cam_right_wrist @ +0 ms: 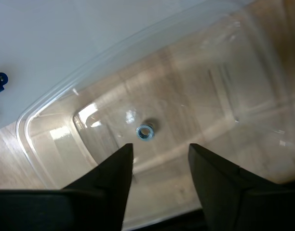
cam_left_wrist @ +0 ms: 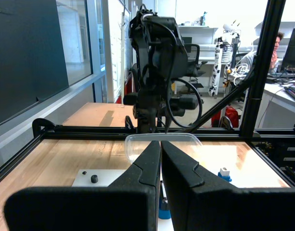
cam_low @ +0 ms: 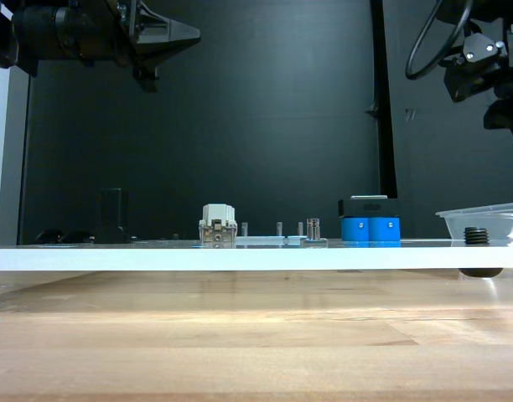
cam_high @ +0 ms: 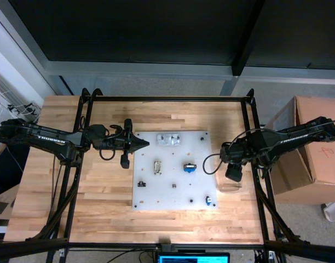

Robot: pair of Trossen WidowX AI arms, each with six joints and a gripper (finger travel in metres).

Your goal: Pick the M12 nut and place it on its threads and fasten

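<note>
The nut (cam_right_wrist: 146,131), a small silver ring, lies flat in the clear tray (cam_right_wrist: 113,62) beneath the right gripper (cam_right_wrist: 160,148), whose jaws are spread, while the left gripper (cam_high: 143,143) hangs closed above the board's (cam_high: 167,198) left edge.

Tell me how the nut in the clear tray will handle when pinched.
The nut lies flat on the smooth floor of the clear tray, so it will probably slide if nudged. Small, ring-shaped and metal-looking, it is likely rigid yet easily dropped. The right gripper hovers open above it; the left gripper is shut over the board.

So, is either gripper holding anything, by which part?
Nothing is held. The right gripper hangs open over the nut, free in the tray. The left gripper, shut and empty, is above the board's left edge.
</note>
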